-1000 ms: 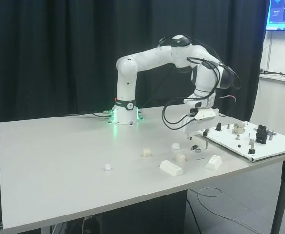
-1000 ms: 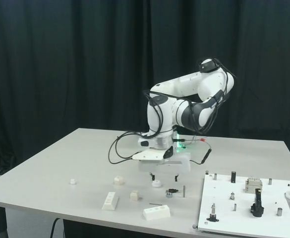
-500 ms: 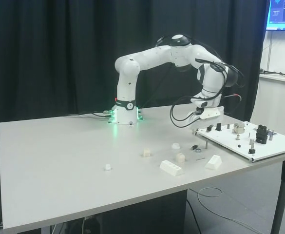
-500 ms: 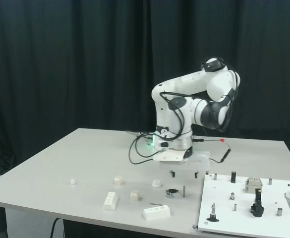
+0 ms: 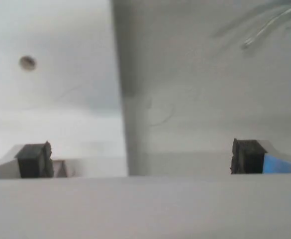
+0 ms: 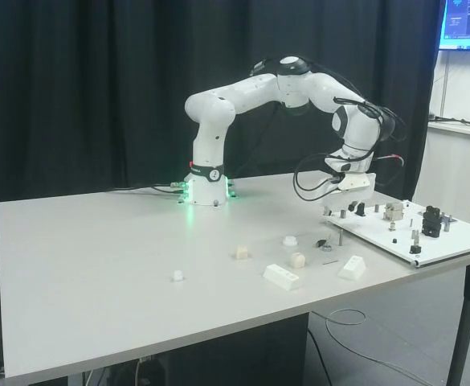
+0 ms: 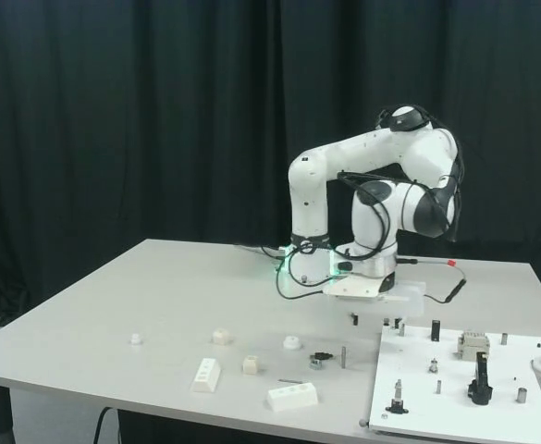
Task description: Remove square peg 4.
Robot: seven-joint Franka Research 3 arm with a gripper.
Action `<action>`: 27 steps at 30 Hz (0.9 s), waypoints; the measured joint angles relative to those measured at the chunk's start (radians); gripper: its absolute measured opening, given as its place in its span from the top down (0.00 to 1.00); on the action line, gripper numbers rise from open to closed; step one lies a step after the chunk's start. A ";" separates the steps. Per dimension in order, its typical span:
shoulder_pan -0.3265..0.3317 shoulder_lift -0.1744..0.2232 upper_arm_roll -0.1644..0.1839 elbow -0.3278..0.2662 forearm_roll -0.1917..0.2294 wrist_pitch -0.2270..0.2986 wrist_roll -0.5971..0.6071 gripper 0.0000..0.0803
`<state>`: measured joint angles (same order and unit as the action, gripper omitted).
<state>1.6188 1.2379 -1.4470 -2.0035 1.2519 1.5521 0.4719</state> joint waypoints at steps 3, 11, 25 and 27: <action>0.030 0.000 0.001 -0.011 0.000 0.015 0.022 0.00; 0.095 0.000 0.011 -0.036 0.000 0.055 0.055 0.00; 0.171 -0.002 0.036 -0.064 0.001 0.107 0.102 0.00; 0.178 -0.004 0.040 -0.066 0.001 0.112 0.109 0.00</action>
<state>1.7965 1.2341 -1.4072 -2.0697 1.2529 1.6640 0.5806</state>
